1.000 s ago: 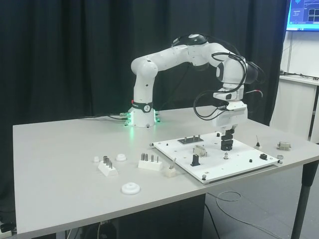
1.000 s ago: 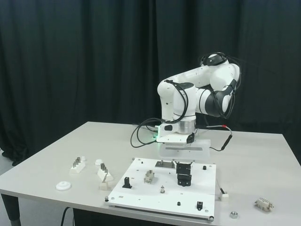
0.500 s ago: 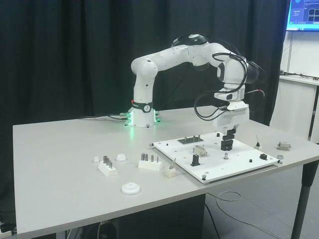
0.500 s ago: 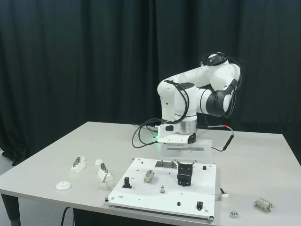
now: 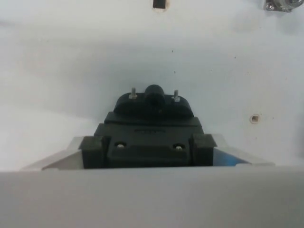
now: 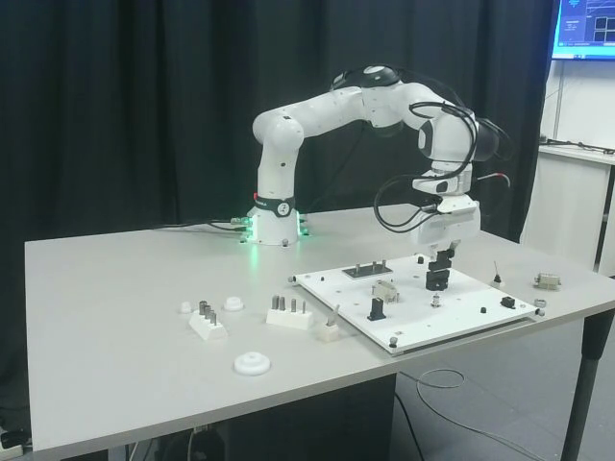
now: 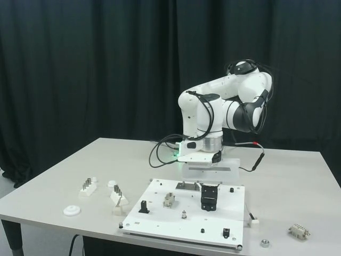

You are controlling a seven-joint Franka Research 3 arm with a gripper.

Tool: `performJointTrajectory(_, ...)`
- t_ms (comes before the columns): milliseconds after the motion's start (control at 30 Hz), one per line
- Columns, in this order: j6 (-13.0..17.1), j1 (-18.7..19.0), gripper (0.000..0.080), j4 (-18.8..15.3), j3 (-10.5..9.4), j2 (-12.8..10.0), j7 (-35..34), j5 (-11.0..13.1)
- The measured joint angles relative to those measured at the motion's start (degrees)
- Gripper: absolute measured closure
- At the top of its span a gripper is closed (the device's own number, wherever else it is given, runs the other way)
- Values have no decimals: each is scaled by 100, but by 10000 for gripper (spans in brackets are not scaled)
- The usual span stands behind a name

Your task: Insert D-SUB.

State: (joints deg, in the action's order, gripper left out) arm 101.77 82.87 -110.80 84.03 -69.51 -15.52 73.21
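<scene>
In the wrist view my gripper [image 5: 148, 151] is shut on the black D-SUB connector [image 5: 148, 126]. Its black fingers [image 5: 92, 149] press on both sides, and the connector's two screws and cable boss show beyond them. From the first room view, the gripper [image 6: 441, 261] holds the connector [image 6: 437, 279] upright, just above the white board [image 6: 413, 317] near its middle. The second room view shows the same, with the gripper [image 7: 208, 188] over the connector [image 7: 208, 200] on the board [image 7: 160, 218]. A small grey metal socket [image 6: 385, 289] [image 7: 169, 200] stands on the board beside it.
Black posts and small fittings [image 6: 377, 307] stand on the board. Left of it lie white peg holders [image 6: 207, 322] [image 6: 291, 313] and a white gear [image 6: 252, 363]. A loose grey connector [image 7: 298, 230] and a nut [image 7: 264, 243] lie near the table's edge.
The gripper has risen very slightly with the connector still in it. Nothing else on the table has moved.
</scene>
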Motion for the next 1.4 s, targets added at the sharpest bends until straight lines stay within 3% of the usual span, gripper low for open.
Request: performJointTrajectory(1400,32,-60,419,118,-18,-51,43,-65)
